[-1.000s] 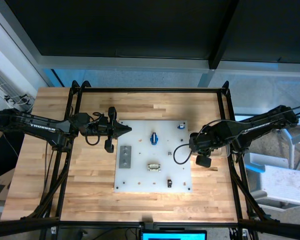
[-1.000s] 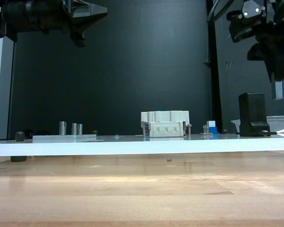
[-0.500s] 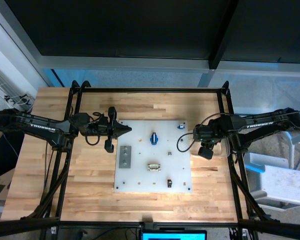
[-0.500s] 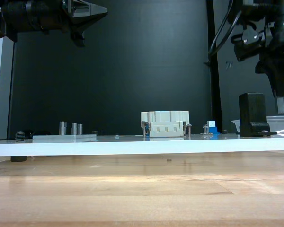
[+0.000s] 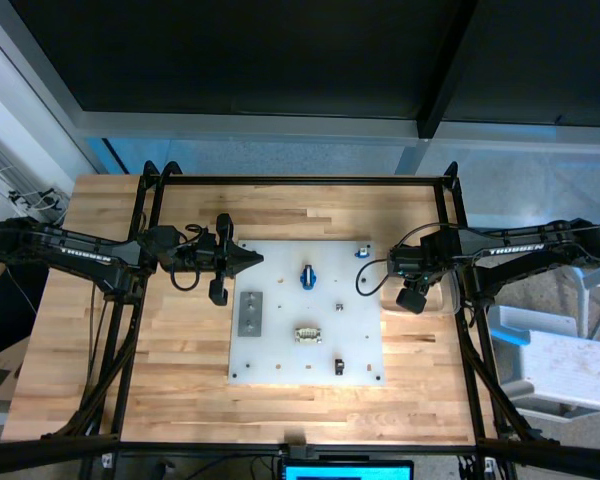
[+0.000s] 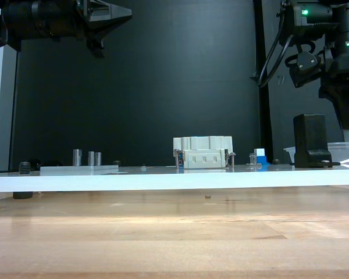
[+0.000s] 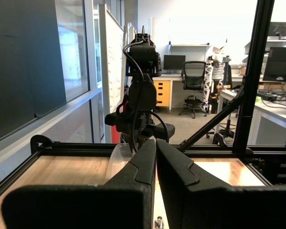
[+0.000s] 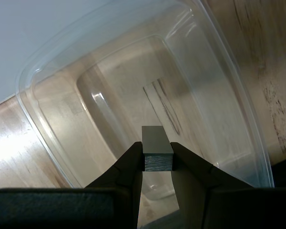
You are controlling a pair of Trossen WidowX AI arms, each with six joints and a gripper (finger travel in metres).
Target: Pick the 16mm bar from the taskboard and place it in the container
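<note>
Wooden table (image 5: pixel 180 400) carried the container (image 8: pixel 219 95) straight beneath the right pincer (image 8: pixel 157 155), which clamped the bar (image 8: pixel 157 139) upright; the left pincer (image 7: pixel 156 143), closed empty, hung over the taskboard's (image 5: pixel 280 350) left edge.

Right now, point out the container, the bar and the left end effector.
container (image 8: pixel 43 67): right wrist view, clear rim.
bar (image 8: pixel 156 136): right wrist view, top face, clamped in right end effector (image 8: pixel 157 152) above container.
left end effector (image 7: pixel 155 142): left wrist view, shut tips, raised over taskboard's (image 5: pixel 280 350) far-left corner.
</note>
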